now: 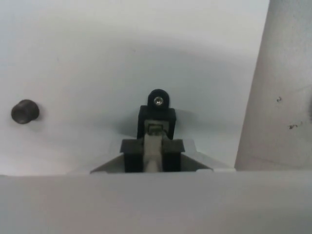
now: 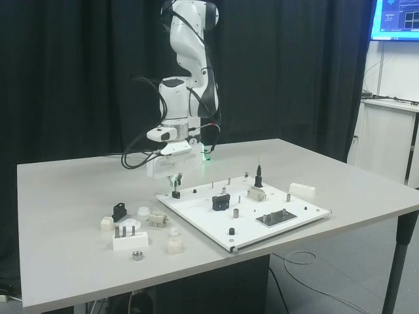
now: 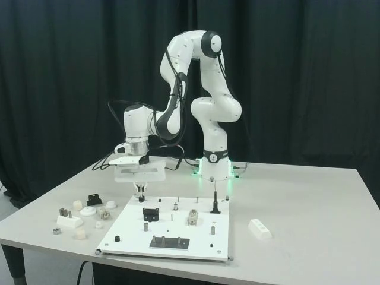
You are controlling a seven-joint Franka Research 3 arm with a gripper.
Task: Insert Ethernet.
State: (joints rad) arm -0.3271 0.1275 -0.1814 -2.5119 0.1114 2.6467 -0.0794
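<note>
In the wrist view my gripper (image 1: 152, 147) is shut on a white Ethernet plug (image 1: 151, 151), its black fingers (image 1: 129, 155) pressing it from both sides. The plug's tip sits at the mouth of a black socket (image 1: 157, 116) that has a screw at its far end and stands on the white board (image 1: 97, 63). The first room view shows the gripper (image 2: 175, 180) pointing straight down over that socket (image 2: 176, 194) at the board's (image 2: 203, 217) far left corner. From the second room view, the gripper (image 3: 140, 189) hangs just above the socket (image 3: 141, 198).
A black peg (image 1: 24, 111) stands on the board near the socket. The board also carries a black block (image 2: 220, 203), a tall black pin (image 2: 258, 176) and a grey plate (image 2: 273, 218). Loose parts (image 2: 129, 239) lie on the grey table to its left, and a white box (image 2: 302, 189) to its right.
</note>
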